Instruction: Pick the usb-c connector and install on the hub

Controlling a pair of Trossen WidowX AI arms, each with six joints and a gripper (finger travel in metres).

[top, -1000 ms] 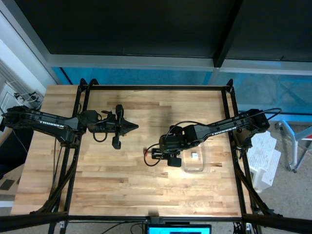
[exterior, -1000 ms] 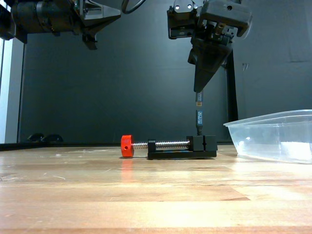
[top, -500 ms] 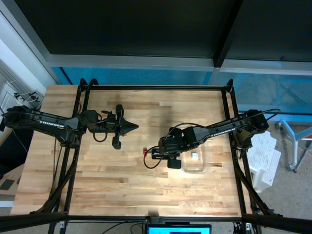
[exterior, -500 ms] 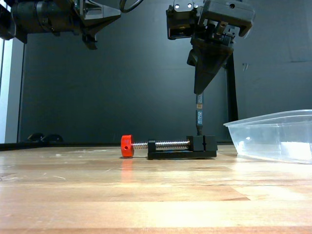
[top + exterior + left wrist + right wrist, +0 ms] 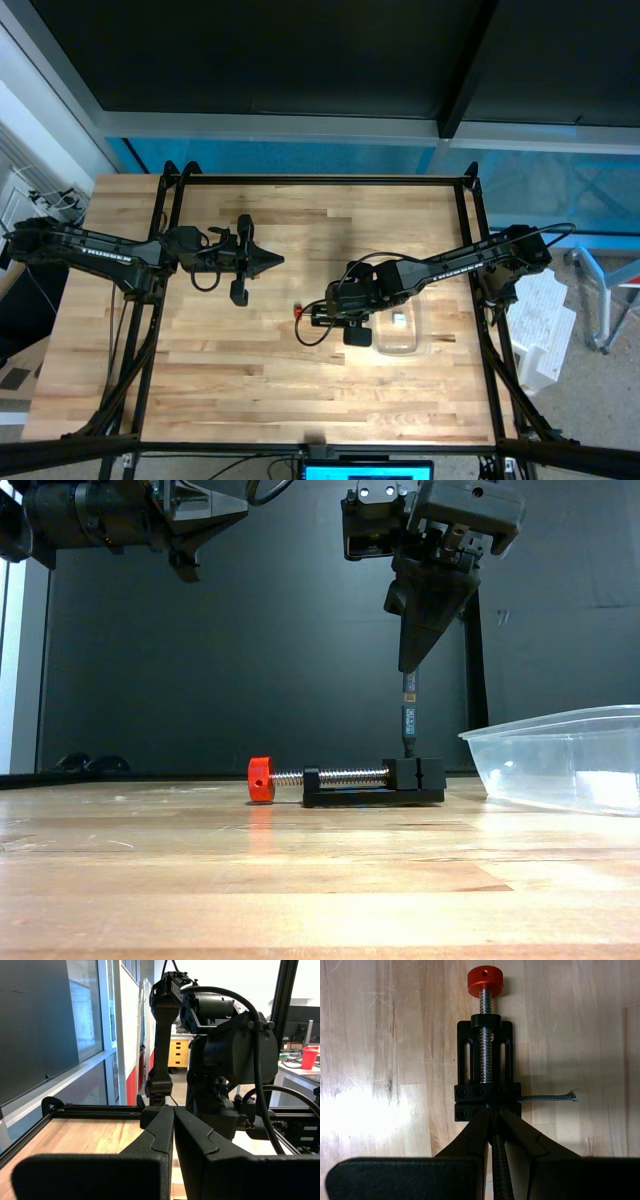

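Beside the clear plastic tray, the black rectangular hub is touched from above by the upright dark-grey usb-c connector, pinched in the right gripper. Farther back, the left gripper is held aloft, pressed together.

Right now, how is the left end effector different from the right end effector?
The left end effector points level across the table, high up and away from the hub; the right end effector points straight down over it. The left one is shut on nothing; the right one pinches the usb-c connector, whose lower end meets the hub's top. Both are black and tapered.
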